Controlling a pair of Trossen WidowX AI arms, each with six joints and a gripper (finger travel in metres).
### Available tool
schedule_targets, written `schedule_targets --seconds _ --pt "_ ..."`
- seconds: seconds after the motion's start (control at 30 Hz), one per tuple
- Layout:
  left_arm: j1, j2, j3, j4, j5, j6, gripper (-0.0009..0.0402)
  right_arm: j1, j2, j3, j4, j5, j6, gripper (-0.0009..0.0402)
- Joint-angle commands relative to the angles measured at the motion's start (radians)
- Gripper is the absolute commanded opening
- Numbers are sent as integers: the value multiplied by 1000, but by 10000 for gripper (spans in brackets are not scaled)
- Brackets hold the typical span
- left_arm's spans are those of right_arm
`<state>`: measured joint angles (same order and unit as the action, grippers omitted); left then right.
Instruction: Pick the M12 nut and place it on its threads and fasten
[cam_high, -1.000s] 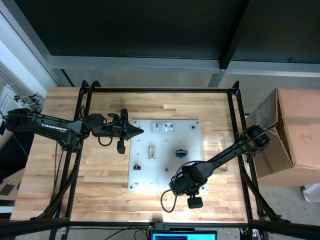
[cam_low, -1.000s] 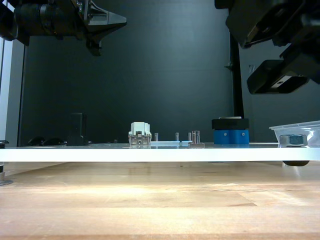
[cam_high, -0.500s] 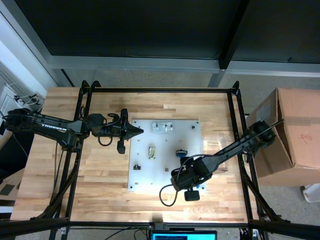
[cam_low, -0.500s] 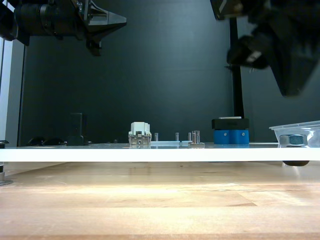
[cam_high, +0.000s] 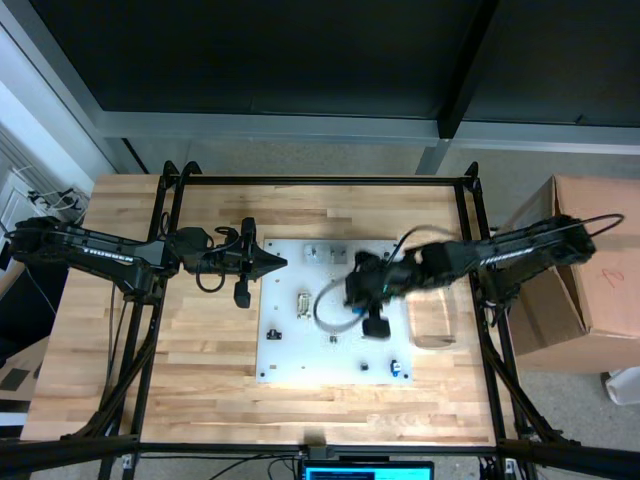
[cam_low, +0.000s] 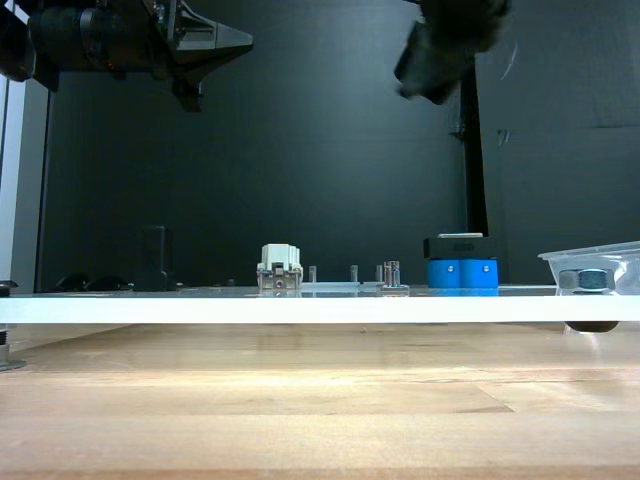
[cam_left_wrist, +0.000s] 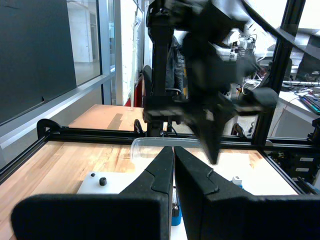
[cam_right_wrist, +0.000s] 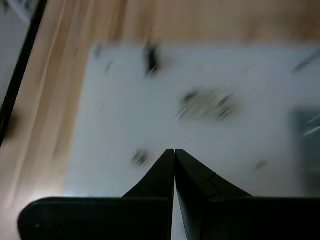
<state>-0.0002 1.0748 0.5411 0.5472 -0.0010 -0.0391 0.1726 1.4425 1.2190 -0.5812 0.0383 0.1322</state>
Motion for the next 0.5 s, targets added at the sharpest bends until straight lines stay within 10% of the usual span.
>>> schedule_targets --seconds 0.03,0.5 --pt "0 0 0 0 0 0 0 -69 -76 -58 140 -3 -67 0" --pt "0 0 0 0 0 0 0 -173 -324 -386 742 -16 -143 0"
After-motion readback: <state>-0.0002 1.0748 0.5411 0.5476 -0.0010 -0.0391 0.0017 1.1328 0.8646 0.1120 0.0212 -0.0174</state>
